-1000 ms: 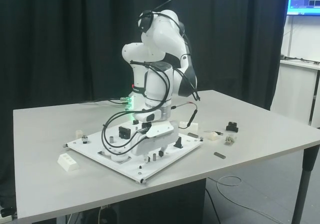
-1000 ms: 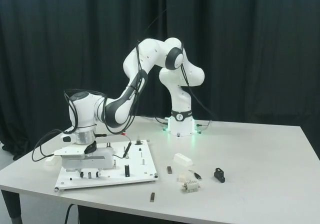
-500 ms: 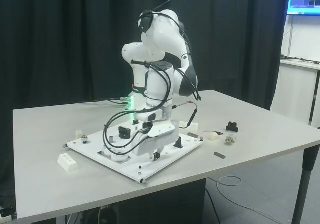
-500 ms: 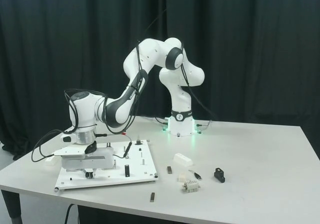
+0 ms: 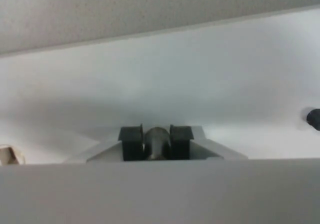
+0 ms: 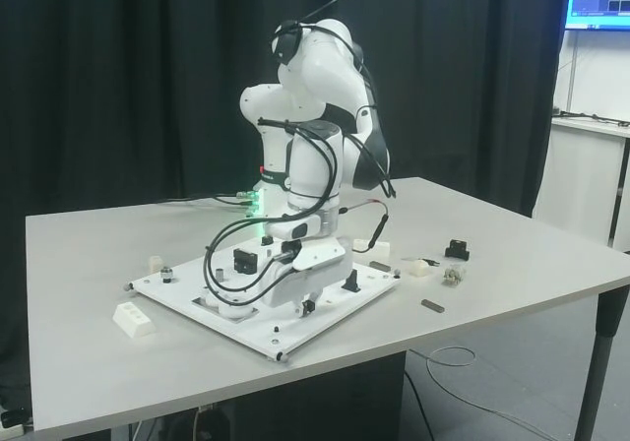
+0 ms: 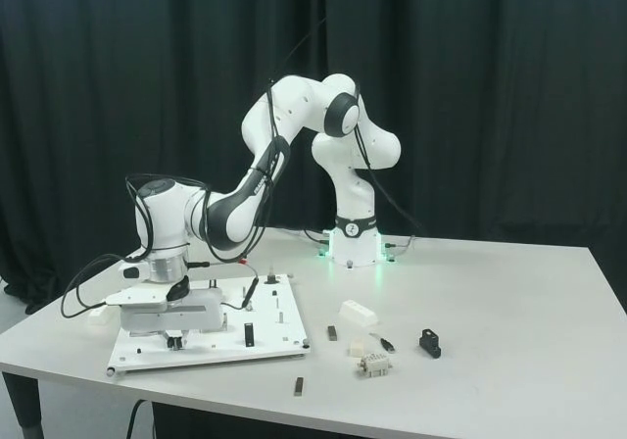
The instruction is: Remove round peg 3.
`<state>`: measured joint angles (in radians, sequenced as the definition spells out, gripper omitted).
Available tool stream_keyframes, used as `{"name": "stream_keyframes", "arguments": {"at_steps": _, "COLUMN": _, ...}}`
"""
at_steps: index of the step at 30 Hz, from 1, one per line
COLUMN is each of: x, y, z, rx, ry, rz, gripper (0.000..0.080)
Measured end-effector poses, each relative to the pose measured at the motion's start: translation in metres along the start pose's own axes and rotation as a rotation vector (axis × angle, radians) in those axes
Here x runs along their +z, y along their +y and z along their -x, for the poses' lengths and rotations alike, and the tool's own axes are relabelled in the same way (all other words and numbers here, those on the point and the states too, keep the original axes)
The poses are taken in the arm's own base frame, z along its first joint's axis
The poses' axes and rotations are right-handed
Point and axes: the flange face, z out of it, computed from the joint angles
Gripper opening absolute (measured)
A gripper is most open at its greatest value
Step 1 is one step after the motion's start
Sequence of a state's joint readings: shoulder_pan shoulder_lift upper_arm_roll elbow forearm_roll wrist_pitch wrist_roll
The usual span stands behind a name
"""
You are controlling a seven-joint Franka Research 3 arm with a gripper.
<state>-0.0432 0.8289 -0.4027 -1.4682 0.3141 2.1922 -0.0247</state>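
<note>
In the wrist view my gripper (image 5: 156,145) is shut on a grey round peg (image 5: 158,140), one black finger (image 5: 131,142) on each side of it, over the white board (image 5: 210,79). The room views show the hand low over the front part of the board (image 6: 246,331), with the gripper (image 6: 308,306) pointing straight down. The second room view has the gripper (image 7: 176,340) near the board's (image 7: 211,354) front left. Whether the peg's lower end still sits in its hole cannot be told.
A black upright part (image 6: 350,282) stands on the board beside the hand, and cables loop around the wrist. Off the board lie a white block (image 6: 134,319), a black connector (image 6: 456,250), a small grey bar (image 6: 431,305) and other small parts (image 7: 372,363).
The fingers, apart one second ago, have come together on the peg. The hand has risen very slightly above the board.
</note>
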Motion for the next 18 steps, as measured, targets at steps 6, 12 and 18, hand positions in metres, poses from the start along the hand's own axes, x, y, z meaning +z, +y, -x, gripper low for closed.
{"name": "stream_keyframes", "arguments": {"at_steps": 6, "x": -0.009, "y": -0.001, "z": -0.001, "rx": -0.011, "ry": -0.011, "rz": 0.007, "gripper": 0.0112}}
{"name": "stream_keyframes", "arguments": {"at_steps": 12, "x": -0.027, "y": -0.003, "z": -0.003, "rx": -0.021, "ry": -0.026, "rz": 0.011, "gripper": 0.0111}}
{"name": "stream_keyframes", "arguments": {"at_steps": 18, "x": -0.047, "y": -0.005, "z": -0.003, "rx": -0.028, "ry": -0.044, "rz": 0.006, "gripper": 0.0111}}
